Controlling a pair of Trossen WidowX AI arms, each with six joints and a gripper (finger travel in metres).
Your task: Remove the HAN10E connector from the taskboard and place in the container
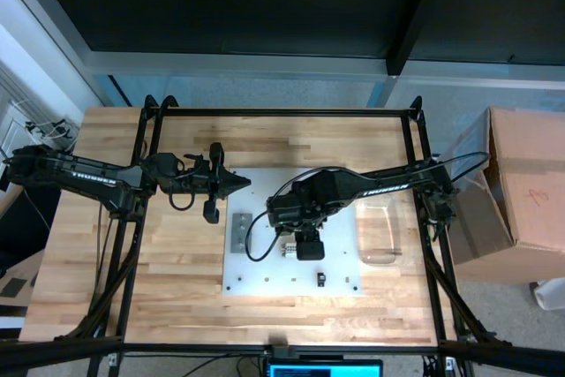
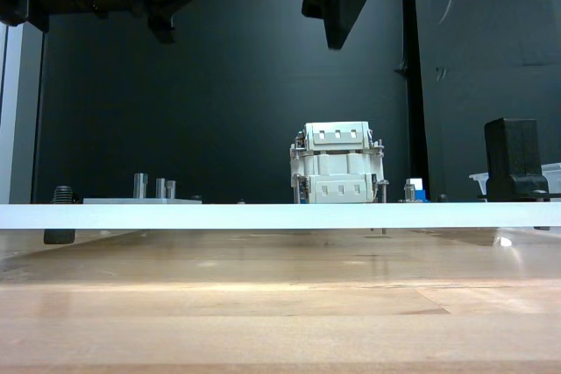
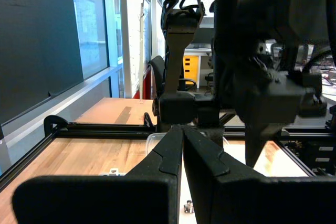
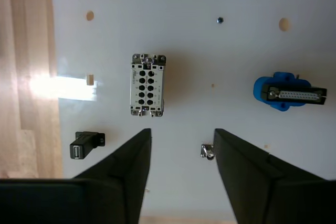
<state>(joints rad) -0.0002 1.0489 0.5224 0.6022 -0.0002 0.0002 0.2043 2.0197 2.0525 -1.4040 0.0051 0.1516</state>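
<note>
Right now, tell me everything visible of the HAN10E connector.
The connector is a pale grey, plastic-looking rectangular block with two rows of five dark holes in its top face and metal screws at both ends. It stands upright in its seat on the white board, two halves stacked. The open right gripper hangs above, clear of it; the shut left gripper hovers off to the side.

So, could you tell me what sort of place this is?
Probably a robotics lab: wooden table, white board with the connector seated on it, big windows beyond. Left hand, shut, hovers by the board's left edge; right hand, open, hovers above the connector.
</note>
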